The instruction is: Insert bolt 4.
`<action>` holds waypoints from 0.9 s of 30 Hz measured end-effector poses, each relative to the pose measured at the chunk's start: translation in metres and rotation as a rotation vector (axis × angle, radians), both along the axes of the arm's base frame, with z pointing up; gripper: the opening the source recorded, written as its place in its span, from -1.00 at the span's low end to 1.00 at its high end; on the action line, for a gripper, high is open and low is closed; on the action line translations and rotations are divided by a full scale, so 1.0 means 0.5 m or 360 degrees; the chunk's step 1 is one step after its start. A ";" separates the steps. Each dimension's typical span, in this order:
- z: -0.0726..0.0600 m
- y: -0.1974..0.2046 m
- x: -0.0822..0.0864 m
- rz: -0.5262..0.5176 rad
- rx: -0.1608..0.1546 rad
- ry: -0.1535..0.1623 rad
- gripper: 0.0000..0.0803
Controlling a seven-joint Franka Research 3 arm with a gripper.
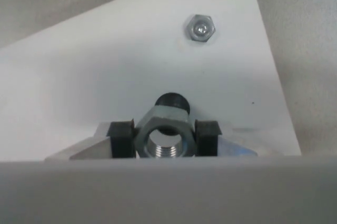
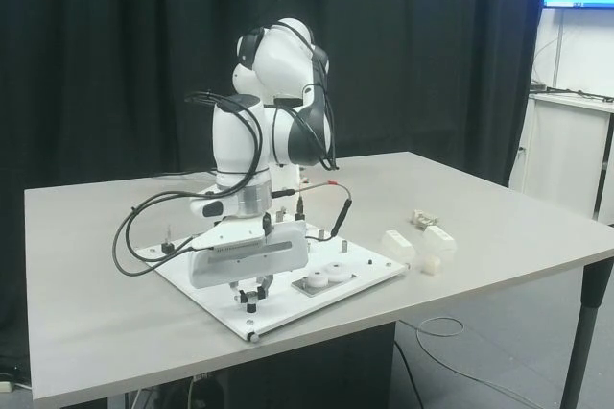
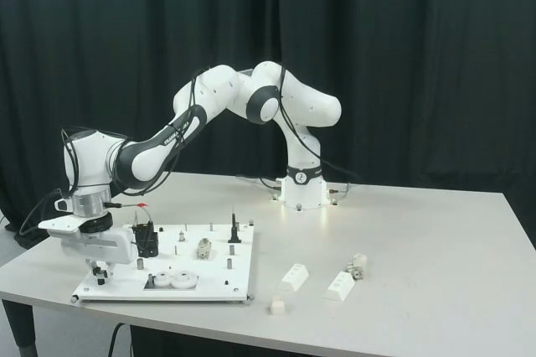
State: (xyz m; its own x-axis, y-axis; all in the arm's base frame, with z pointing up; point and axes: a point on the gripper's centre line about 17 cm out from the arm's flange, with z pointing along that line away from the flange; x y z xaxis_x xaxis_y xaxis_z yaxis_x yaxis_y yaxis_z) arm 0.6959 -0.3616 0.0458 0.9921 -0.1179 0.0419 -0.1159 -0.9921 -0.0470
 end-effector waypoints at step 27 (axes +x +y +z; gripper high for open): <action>-0.005 -0.005 0.008 -0.0031 -0.0015 -0.0001 -0.40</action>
State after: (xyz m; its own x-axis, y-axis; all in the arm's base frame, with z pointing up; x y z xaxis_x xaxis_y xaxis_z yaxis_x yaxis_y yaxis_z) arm 0.7000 -0.3643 0.0432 0.9896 -0.1369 0.0435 -0.1353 -0.9901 -0.0375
